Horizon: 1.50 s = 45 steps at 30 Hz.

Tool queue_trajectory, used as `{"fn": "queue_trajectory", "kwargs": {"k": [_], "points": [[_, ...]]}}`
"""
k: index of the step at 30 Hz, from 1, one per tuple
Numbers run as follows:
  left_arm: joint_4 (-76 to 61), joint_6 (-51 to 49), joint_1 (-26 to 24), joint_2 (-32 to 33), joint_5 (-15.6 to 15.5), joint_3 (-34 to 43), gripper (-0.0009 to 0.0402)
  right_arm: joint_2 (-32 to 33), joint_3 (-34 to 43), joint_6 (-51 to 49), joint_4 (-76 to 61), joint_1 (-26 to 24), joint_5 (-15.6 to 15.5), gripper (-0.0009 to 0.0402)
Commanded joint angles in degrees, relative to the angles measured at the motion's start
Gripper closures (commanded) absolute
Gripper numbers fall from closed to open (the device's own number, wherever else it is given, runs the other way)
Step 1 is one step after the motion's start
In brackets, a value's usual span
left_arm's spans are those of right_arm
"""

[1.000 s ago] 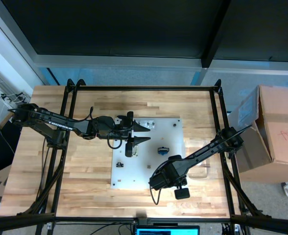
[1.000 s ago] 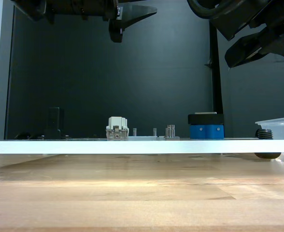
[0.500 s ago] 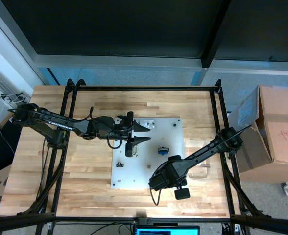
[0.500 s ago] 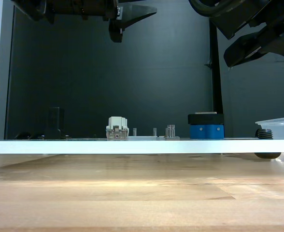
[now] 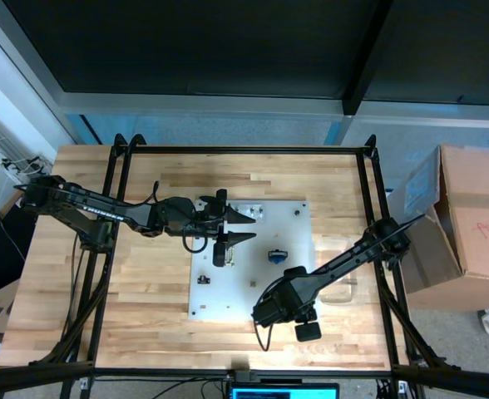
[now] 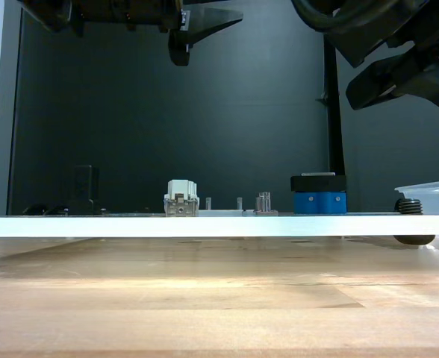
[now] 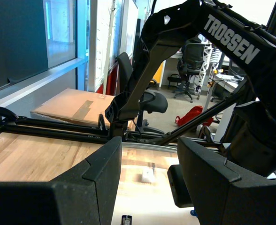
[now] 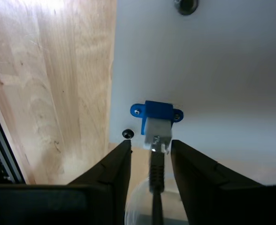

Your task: Pick the RJ45 connector and install on the taskboard

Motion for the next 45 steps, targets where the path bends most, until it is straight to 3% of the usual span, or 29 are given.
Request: {"fn": "queue_trajectory", "kwargs": {"k": [1, 4, 10, 17, 26, 36, 40, 45], "points": [[-0.02, 0.00, 0.02, 0.00, 0.00, 0.02, 0.0232, -1.73, 0.24, 0.09, -1.88, -0.07, 0.04, 0.0251], [0.00, 0.00, 0.00, 0.00, 0.00, 0.02, 0.0232, -3.52, 0.22, 0.04, -2.25, 0.02, 0.66, 0.0244], [0.00, 0.02, 0.00, 0.00, 0.00, 0.02, 0.0232, -8.13, 0.00, 0.37, -3.78, 0.28, 5.03, 0.0237], [-0.02, 0.02, 0.02, 0.00, 0.00, 0.02, 0.0232, -15.30, -4.70, 1.05, -2.03, 0.96, 6.05, 0.0238], [0.02, 0.00, 0.00, 0.00, 0.00, 0.02, 0.0232, -27.36, -16.87, 4.96, 9.66, 1.38, 8.20, 0.0238], [0.00, 0.00, 0.02, 0.00, 0.00, 0.02, 0.0232, -31.19, -21.31, 6.25, 12.66, 1.49, 9.60, 0.0246], [0.00, 0.02, 0.02, 0.00, 0.00, 0.02, 0.0232, -35.01, -21.57, 7.56, 15.02, -0.17, 15.13, 0.0266], [0.00, 0.02, 0.02, 0.00, 0.00, 0.02, 0.0232, -42.49, -24.55, 3.85, 22.29, -4.61, 18.32, 0.0296]]}}
